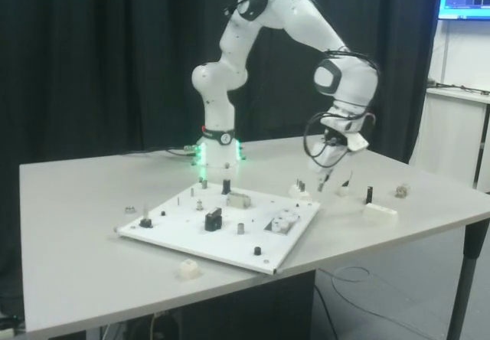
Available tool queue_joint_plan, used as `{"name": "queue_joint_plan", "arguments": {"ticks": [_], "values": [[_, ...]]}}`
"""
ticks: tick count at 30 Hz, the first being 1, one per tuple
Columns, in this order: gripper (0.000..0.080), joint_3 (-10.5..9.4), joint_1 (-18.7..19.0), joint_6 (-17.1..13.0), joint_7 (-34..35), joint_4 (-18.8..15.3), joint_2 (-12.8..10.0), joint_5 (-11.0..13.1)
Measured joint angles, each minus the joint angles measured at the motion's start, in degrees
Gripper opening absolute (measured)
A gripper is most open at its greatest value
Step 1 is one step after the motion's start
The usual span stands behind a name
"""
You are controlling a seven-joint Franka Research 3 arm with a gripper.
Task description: Insert round peg 3.
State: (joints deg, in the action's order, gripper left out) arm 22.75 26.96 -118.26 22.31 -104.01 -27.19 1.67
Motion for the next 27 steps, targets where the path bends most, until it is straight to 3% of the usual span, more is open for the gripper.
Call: {"name": "queue_joint_plan", "arguments": {"ticks": [9, 19, 27], "values": [[0.0104, -2.50, -4.8, -5.3, -3.5, -6.5, 3.4, -0.5], [0.0104, -2.78, -6.5, -10.9, -6.1, -13.1, 6.6, -0.5], [0.0104, -2.78, -7.0, -13.8, -6.5, -17.4, 8.8, -0.5]]}}
